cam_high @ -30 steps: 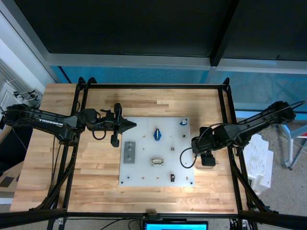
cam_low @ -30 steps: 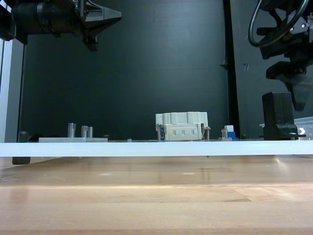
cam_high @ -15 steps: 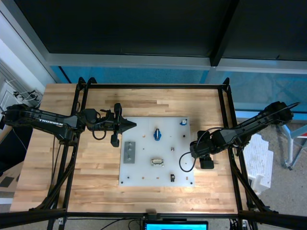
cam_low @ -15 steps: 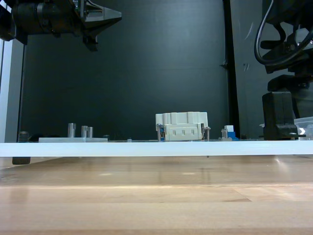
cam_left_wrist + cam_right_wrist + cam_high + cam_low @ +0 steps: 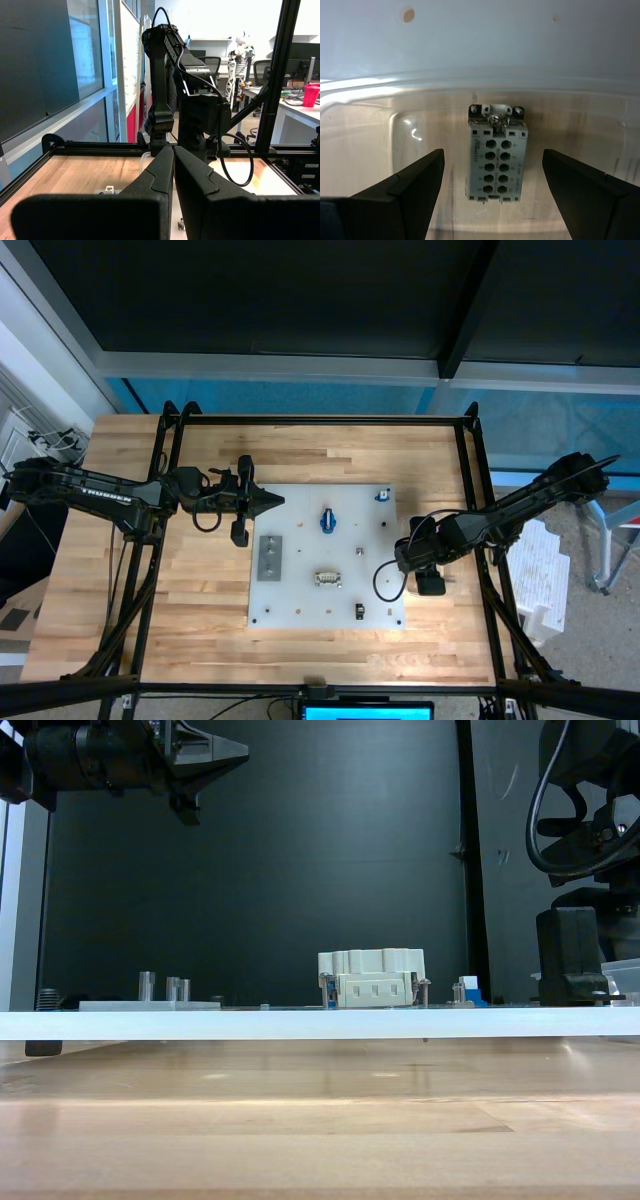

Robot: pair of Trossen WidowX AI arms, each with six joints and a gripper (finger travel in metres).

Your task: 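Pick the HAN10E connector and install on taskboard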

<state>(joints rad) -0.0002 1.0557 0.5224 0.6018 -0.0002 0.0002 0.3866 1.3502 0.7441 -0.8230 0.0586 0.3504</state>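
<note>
The HAN10E connector lies flat in a clear tray, its contact holes facing up and its metal end toward the taskboard. My right gripper is open above it, one finger on each side and apart from it. From above, the right gripper sits just off the right edge of the white taskboard and hides the tray. My left gripper is shut and empty, held high over the board's far left corner.
The board carries a grey metal block, a blue part, a pale beige connector housing and a black piece. A black frame runs around the wooden table.
My right gripper has come down and shifted slightly left, now low beside the board's right edge. The left arm has not moved.
</note>
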